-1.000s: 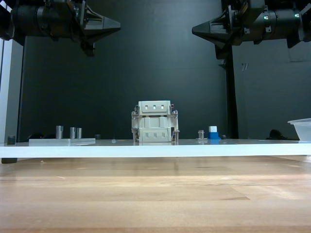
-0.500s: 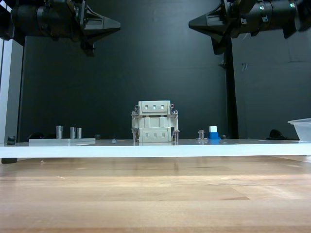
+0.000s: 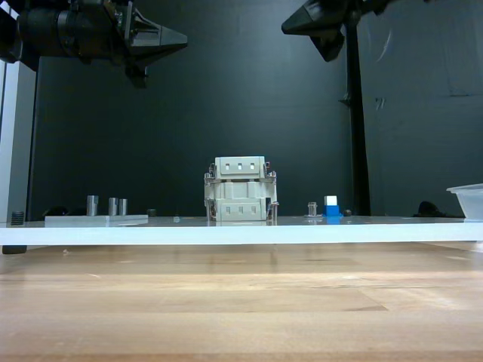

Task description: Remove the HAN10-E connector and place it in the container

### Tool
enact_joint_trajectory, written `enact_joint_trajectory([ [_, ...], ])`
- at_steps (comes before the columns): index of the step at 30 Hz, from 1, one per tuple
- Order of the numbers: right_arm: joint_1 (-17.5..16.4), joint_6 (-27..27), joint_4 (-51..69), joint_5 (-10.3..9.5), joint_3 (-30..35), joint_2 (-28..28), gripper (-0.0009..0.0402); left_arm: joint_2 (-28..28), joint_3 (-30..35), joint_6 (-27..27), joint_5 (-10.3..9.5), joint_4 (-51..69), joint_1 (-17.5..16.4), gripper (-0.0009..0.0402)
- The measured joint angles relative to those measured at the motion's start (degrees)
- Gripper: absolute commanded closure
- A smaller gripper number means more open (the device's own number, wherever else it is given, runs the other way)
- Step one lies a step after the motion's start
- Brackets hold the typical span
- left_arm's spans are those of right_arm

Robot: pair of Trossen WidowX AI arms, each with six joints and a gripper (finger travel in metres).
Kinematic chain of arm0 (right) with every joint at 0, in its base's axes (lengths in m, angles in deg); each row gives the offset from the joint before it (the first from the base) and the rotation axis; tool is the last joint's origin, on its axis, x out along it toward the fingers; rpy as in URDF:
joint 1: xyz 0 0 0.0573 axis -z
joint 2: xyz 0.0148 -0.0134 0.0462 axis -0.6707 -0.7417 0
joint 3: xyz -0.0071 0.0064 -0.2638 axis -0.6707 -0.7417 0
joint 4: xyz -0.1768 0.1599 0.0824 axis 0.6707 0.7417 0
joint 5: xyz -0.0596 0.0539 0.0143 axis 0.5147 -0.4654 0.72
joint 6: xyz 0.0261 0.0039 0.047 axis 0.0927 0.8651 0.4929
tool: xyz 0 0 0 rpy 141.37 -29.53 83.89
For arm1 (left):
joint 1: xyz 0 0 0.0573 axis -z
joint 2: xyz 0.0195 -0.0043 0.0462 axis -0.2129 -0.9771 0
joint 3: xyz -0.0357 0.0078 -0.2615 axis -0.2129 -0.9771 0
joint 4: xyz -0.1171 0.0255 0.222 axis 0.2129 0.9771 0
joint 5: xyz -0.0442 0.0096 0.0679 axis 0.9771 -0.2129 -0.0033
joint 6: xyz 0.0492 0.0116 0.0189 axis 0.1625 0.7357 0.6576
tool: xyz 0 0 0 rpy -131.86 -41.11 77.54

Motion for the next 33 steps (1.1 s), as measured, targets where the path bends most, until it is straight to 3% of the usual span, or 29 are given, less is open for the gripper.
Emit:
enact_joint_trajectory([
  [8,-2.14,-0.31,19.17,0.00,14.93,-10.91,0.0393,0.00,0.02,0.00,0.02,0.00,0.00,0.0393],
  [23,-6.05,1.09,39.17,0.13,35.12,-29.59,0.0393,0.00,0.02,0.02,0.00,0.00,0.00,0.0393],
  [28,-7.06,2.21,43.93,3.06,40.39,-34.29,0.0393,0.00,0.02,0.02,0.00,0.00,0.00,0.0393],
  [33,-7.69,4.33,48.74,3.06,45.05,-38.34,0.0393,0.00,0.00,0.00,0.00,0.00,0.00,0.0393],
])
